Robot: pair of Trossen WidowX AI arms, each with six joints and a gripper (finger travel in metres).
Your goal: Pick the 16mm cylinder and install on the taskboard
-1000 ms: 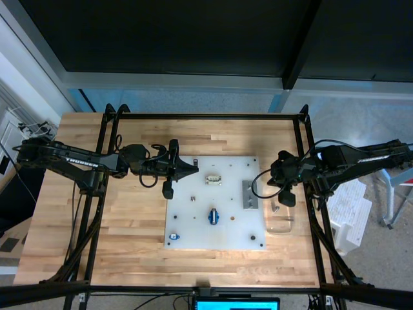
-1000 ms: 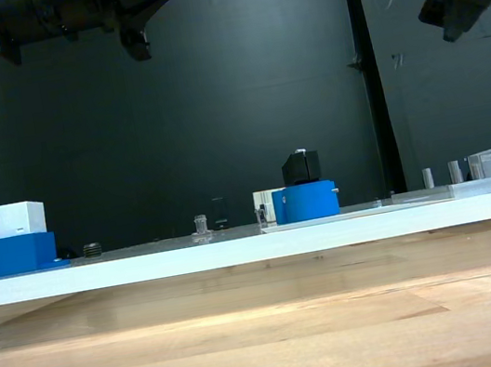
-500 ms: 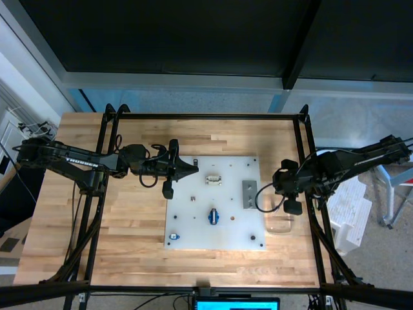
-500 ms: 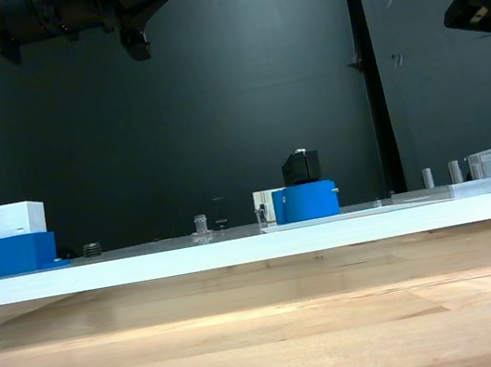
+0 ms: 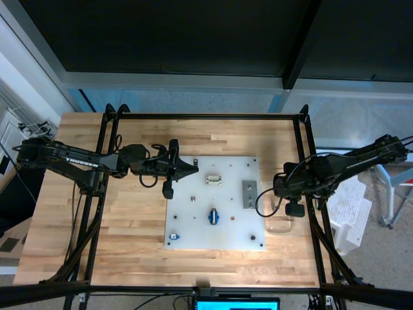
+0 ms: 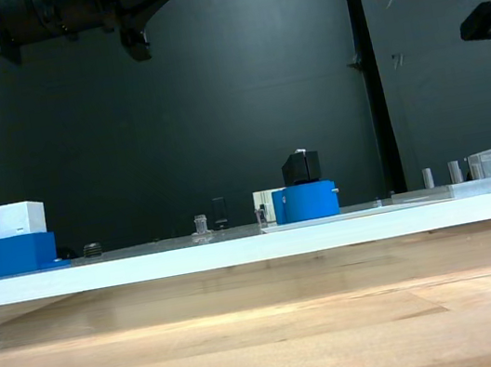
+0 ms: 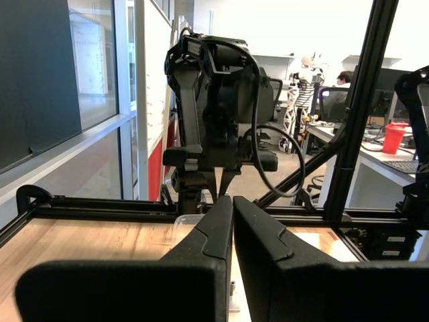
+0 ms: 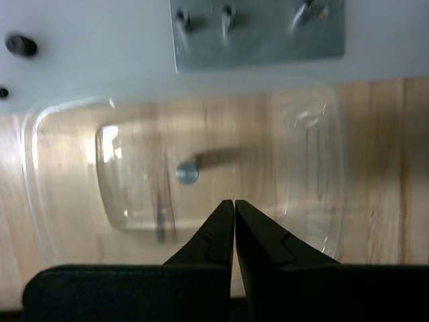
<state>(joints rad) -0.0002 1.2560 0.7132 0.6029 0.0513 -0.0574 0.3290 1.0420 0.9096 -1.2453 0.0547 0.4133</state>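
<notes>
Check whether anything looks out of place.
Nothing stands out. The tiny silver-grey metal cylinder sits in the clear plastic tray below the shut right gripper; the shut left gripper hovers over the white square taskboard.

A white taskboard point(image 5: 226, 236), dotted with small dark holes, lies on a pale wooden table point(image 5: 122, 226) striped with lengthwise planks. On the taskboard are a grey metal block point(image 5: 249, 194), a blue connector point(image 5: 213, 216) and a beige connector point(image 5: 212, 179). At its near left corner is a blue base topped with a white cube point(image 6: 22, 238). Just off the taskboard's right edge, a clear tray point(image 8: 322, 154) holds the silver-grey 16mm cylinder point(image 8: 187, 172). The black right gripper point(image 8: 234, 204) hangs above that tray. The black left gripper point(image 5: 195, 168) is over the taskboard's far left corner. Black frame bars point(image 5: 206, 117) surround the taskboard.
</notes>
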